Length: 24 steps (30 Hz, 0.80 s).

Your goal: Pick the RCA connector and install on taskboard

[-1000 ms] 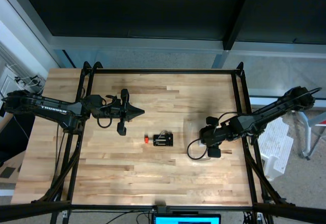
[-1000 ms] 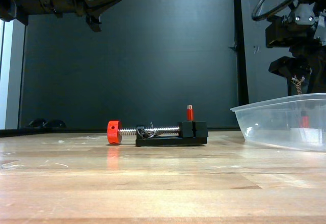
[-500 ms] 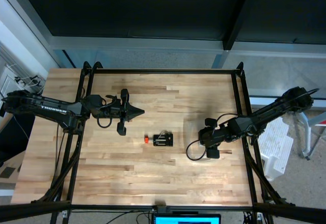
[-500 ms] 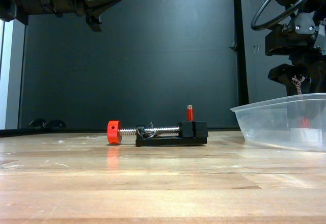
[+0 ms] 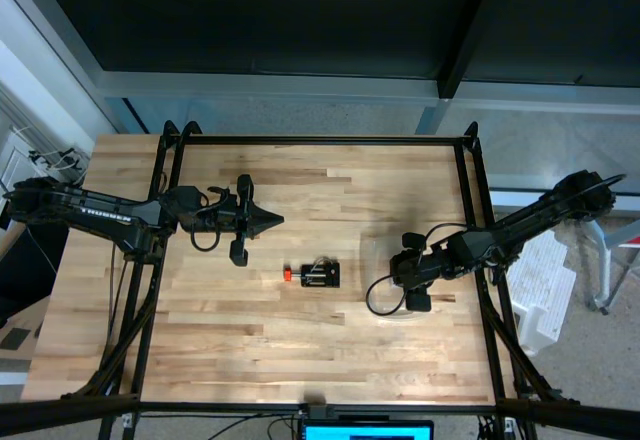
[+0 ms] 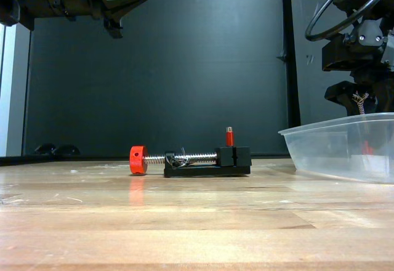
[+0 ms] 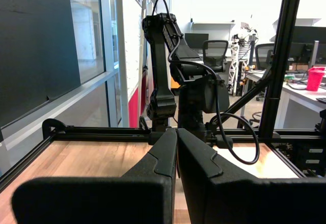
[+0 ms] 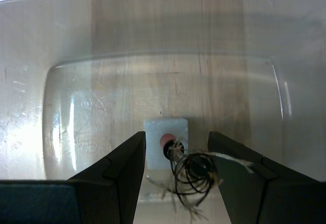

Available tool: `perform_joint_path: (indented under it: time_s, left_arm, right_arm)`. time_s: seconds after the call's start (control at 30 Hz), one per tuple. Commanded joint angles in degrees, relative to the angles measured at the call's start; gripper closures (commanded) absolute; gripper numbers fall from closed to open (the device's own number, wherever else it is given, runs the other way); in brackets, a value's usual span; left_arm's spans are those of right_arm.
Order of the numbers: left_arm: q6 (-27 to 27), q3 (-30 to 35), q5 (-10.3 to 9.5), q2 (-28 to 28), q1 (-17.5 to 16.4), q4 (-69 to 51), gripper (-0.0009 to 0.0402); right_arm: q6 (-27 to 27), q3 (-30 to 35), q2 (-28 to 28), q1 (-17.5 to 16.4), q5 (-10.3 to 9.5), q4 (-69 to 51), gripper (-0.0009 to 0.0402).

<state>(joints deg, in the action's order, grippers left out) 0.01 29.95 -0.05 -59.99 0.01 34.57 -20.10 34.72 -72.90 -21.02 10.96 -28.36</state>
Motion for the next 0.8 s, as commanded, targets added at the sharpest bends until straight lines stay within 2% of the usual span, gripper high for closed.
perform_joint_path:
  time_s: [0.03,0.3,0.8]
  left_arm:
    - [0.0,0.0,0.02,0.0,0.0,0.0,0.0393]
    - [0.0,0.0,0.02,0.0,0.0,0.0,0.0393]
    - [0.0,0.0,0.02,0.0,0.0,0.0,0.0393]
  right_arm:
    - [0.0,-0.1,0.0,0.0,0.0,0.1,0.0224]
    - [0.0,-0.2,0.0,0.0,-0.02,0.3,0.0228]
    - [0.0,-0.3,0.0,-0.1,-0.48,0.4,0.0312]
